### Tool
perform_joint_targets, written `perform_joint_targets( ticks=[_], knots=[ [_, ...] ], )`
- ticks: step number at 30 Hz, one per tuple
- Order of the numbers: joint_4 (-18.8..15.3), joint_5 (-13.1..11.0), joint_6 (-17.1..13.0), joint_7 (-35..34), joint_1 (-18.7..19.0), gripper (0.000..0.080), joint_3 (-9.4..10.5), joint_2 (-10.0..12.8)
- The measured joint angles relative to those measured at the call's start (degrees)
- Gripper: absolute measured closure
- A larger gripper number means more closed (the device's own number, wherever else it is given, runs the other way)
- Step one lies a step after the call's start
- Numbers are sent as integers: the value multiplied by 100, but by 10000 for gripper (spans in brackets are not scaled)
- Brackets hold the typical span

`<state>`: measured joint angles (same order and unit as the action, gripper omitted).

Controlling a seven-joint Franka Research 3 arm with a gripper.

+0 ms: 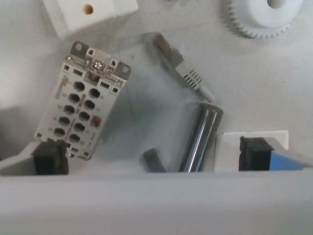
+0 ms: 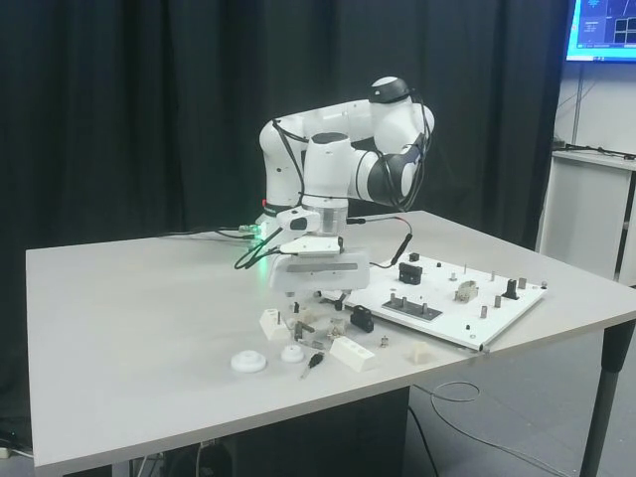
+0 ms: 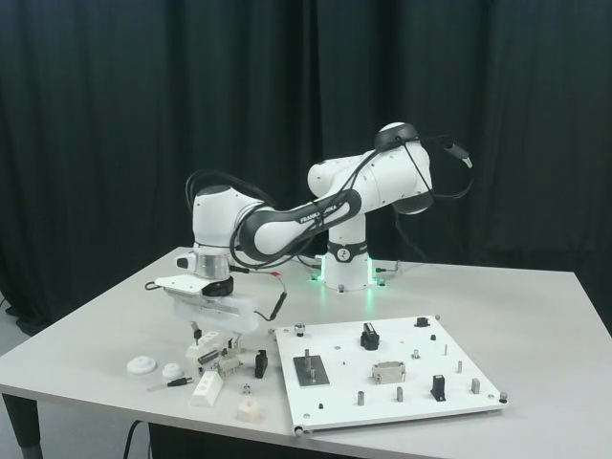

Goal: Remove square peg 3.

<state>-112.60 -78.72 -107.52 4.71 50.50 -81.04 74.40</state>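
- Wrist view: your hand (image 1: 151, 155) is spread wide, holding nothing, with the black fingertips (image 1: 49, 157) well apart.
- A small grey peg (image 1: 154, 160) lies loose on the worktop (image 1: 146, 105) between them, about midway. I take it for square peg 3, though nothing marks it.
- The hand's own body cuts off the peg's near end, so you cannot read its length or long axis. What shows seems to run across the line between the fingertips.
- A metal rod (image 1: 199, 142) lies just beside the peg, and closing fingers could catch it. A connector block (image 1: 80, 115) sits near the other fingertip.
- First room view: the hand (image 2: 320, 297) hangs low over the loose parts, with the board (image 2: 517, 303) at 3 o'clock from it. The peg is too small to pick out here.
- Second room view: the hand (image 3: 208, 330) is again over the loose parts, with the board (image 3: 335, 402) at 4 o'clock. The fingers and peg are lost among the parts.
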Motion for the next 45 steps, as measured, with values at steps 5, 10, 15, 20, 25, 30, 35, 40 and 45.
perform_joint_targets(
  ticks=[5, 10, 15, 20, 25, 30, 35, 40, 45],
  knots=[
    [20, 0, 14, 0, -10, 14, -16, 0],
    [35, 0, 20, -4, -11, 4, -41, 0],
    [65, 0, 25, -15, -10, 3, -69, -1],
    [103, 0, 51, -20, -9, 3, -103, -1],
    [121, 0, 70, -18, -9, 3, -120, -1],
    [125, 0, 80, 18, -9, 3, -122, -1],
    [121, -7, 85, -525, -32, 3, -121, -1],
    [120, -26, 85, -1746, -67, 3, -120, -1],
    [120, -61, 55, -1662, -76, 3, -112, 0]
  ],
)
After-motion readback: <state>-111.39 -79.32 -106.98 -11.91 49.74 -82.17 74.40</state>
